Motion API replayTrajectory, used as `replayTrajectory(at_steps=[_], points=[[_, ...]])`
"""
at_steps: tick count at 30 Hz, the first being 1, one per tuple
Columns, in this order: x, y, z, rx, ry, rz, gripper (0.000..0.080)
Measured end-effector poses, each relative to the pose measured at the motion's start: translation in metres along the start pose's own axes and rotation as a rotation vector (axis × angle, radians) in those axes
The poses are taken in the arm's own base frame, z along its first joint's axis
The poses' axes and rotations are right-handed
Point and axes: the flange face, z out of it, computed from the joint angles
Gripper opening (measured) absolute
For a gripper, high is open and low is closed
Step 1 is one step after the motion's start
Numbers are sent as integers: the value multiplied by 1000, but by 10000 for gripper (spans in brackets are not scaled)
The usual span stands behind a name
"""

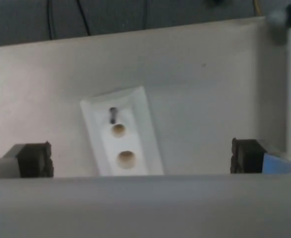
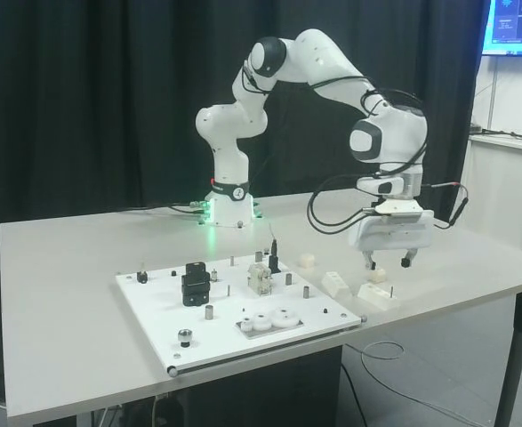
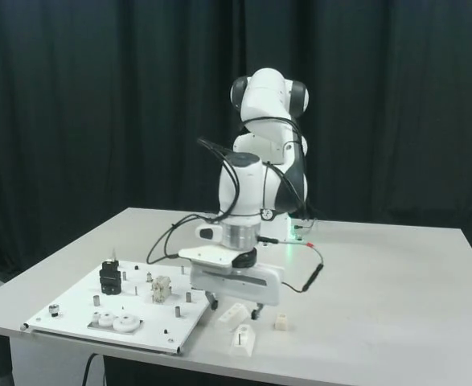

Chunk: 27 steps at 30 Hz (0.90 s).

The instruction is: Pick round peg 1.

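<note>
Round peg 1 (image 1: 112, 115) is a short dark pin standing upright in the end hole of a white holder block (image 1: 123, 136). The block's other two holes are empty. My gripper (image 1: 139, 157) is open wide, with one black fingertip on each side of the wrist view, and it holds nothing. It hangs above the table, apart from the block and the peg. In the first room view the gripper (image 2: 389, 261) hovers over the white holder block (image 2: 376, 292) near the table's right edge. The second room view shows the gripper (image 3: 234, 306) just above the white blocks.
Two more small white blocks (image 2: 336, 283) (image 2: 308, 261) lie near the holder. A white assembly board (image 2: 234, 307) with gears, pegs and a black part covers the table's front left. A cable (image 3: 312, 269) hangs from my wrist. The table edge (image 2: 474, 298) is close by.
</note>
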Motion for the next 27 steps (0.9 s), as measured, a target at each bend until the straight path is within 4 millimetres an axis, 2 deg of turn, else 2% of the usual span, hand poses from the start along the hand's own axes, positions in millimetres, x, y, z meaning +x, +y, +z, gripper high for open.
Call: replayTrajectory(at_steps=[8, 27], points=[[-10, -8, 17, -6, 0, 9, 800], [-6, -20, 52, -14, -11, 30, 800]])
